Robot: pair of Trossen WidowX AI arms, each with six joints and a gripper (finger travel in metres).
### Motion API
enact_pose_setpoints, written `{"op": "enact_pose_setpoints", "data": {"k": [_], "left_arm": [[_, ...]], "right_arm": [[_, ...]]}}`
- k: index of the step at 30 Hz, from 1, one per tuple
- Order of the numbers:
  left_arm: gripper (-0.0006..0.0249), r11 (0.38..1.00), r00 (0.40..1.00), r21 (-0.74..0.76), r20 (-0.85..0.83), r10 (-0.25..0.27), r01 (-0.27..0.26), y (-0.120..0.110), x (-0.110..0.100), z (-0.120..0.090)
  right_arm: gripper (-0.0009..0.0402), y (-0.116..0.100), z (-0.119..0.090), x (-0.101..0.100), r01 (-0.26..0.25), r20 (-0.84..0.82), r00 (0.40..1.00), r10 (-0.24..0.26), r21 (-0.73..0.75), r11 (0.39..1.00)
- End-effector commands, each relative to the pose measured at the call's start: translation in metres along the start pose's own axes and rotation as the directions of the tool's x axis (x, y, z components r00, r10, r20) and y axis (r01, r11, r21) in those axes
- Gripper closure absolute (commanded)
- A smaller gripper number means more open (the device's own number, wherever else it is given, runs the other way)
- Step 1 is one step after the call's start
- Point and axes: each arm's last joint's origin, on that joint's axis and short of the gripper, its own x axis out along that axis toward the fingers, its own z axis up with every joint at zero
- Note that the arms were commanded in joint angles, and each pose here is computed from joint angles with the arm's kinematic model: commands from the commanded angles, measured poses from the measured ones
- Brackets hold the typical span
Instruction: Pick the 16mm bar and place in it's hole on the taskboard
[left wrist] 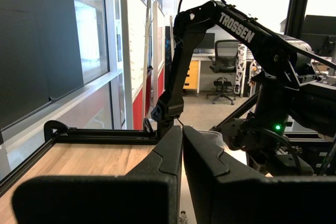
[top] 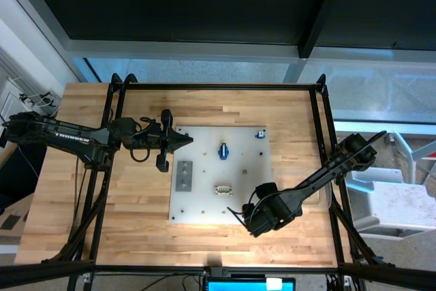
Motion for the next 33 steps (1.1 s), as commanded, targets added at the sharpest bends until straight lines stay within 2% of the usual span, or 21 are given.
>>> {"op": "enact_pose_setpoints", "data": {"k": [1, 33], "left_arm": [[0.0243, 1.000, 1.000, 0.000, 0.000, 0.000, 0.000, 0.0001, 0.0001, 0.0000], [0.0243, 1.000, 1.000, 0.000, 0.000, 0.000, 0.000, 0.0001, 0.0001, 0.0001]], "right_arm": [[0.0393, -0.0001, 0.0000, -0.0001, 0.001, -0.001, 1.000, -0.001, 0.000, 1.000], [0.0393, 0.0008, 0.0026, 0.0018, 0.005, -0.007, 1.000, -0.005, 0.006, 1.000]]}}
